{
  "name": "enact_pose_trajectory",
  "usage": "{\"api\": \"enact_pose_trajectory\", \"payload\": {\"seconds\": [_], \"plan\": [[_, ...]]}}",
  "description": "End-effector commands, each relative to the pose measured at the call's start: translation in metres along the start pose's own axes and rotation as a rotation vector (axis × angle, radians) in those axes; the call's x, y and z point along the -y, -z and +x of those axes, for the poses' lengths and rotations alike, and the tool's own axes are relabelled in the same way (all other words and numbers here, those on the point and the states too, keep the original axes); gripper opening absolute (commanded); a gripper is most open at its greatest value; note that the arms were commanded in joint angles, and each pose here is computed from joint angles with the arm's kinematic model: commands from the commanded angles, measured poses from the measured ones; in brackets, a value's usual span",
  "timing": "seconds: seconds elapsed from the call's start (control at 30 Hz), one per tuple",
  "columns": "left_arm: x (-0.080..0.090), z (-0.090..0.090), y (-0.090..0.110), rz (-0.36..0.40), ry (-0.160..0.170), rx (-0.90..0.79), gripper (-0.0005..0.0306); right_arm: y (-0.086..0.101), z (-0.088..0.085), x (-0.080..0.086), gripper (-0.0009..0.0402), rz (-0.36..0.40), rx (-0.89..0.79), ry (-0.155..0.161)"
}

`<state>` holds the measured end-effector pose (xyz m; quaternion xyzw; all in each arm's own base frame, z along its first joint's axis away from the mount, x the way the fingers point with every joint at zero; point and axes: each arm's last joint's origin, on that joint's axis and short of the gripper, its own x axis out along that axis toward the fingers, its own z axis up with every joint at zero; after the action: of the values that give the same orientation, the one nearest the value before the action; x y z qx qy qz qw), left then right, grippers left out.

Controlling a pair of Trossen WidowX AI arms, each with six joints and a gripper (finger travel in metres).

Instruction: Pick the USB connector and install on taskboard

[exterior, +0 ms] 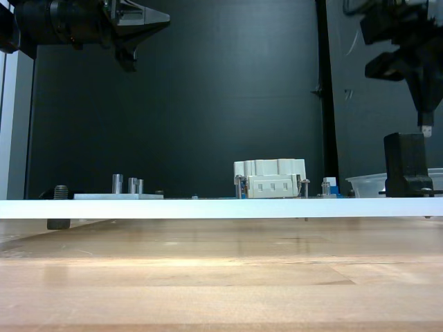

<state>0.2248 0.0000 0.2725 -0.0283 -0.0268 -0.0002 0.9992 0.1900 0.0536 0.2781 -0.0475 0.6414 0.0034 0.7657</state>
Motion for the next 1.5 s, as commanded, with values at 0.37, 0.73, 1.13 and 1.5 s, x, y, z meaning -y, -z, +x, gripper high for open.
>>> {"api": "enact_pose_trajectory", "payload": {"seconds": [0.37, 0.73, 1.13, 1.5], "plan": [[0.0, 0.0, 0.0, 0.0, 0.0, 0.0, 0.0, -0.044, -0.004, -0.048, 0.0, 0.037, -0.04, -0.008], [0.0, 0.0, 0.0, 0.0, 0.0, 0.0, 0.0, -0.088, -0.004, -0.077, 0.0, 0.09, -0.056, -0.005], [0.0, 0.0, 0.0, 0.0, 0.0, 0.0, 0.0, -0.117, 0.01, -0.106, 0.0, 0.069, -0.073, -0.028], [0.0, 0.0, 0.0, 0.0, 0.0, 0.0, 0.0, -0.132, 0.021, -0.118, 0.0, 0.064, -0.066, -0.027]]}}
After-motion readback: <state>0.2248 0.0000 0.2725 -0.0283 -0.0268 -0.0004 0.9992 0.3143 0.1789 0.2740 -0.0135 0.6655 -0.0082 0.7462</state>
